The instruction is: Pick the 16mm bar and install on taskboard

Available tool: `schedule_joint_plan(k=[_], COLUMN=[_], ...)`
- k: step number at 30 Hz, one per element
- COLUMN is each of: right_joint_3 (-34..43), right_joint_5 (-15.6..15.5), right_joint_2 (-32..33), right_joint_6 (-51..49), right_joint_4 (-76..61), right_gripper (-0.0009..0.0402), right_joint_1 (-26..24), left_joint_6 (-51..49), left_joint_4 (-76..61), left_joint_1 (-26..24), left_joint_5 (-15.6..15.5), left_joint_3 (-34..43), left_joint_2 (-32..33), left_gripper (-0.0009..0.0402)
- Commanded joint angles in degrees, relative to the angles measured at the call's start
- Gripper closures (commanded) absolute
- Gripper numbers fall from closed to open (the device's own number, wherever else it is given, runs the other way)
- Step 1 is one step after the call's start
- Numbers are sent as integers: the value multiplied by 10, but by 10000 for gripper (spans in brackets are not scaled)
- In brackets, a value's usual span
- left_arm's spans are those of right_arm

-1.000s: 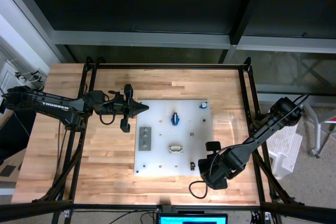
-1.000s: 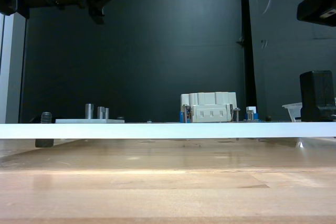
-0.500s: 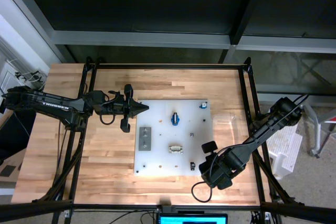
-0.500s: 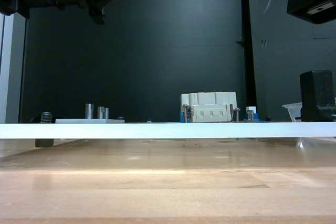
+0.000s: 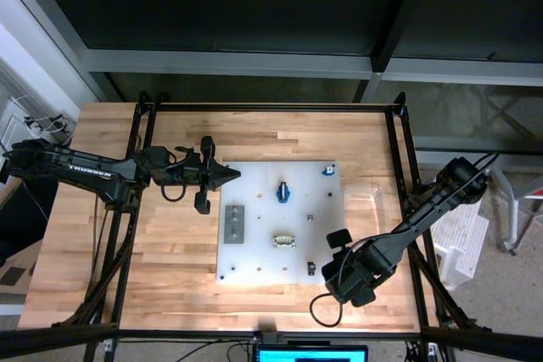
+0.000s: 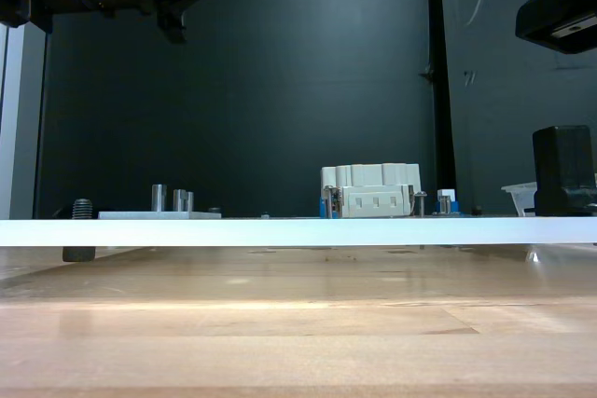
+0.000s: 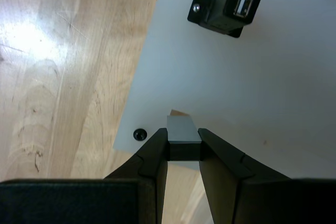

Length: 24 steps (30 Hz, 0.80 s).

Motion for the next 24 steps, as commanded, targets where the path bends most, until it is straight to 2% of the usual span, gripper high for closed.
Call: schedule_joint_plan(k=[1,24], right_joint_3=[-3,-22], right_joint_5=[1,0], right_joint_2=[0,0], right_joint_6=[0,1], right_joint_4=[5,29], right_gripper=[393,393], right_joint_1=[0,0], left_joint_6=[0,0], left_joint_4=[0,0], left_joint_1=[0,0], left_joint_5=[0,0], left_joint_3=[0,0], left_joint_2=[0,0], left_gripper=[393,393])
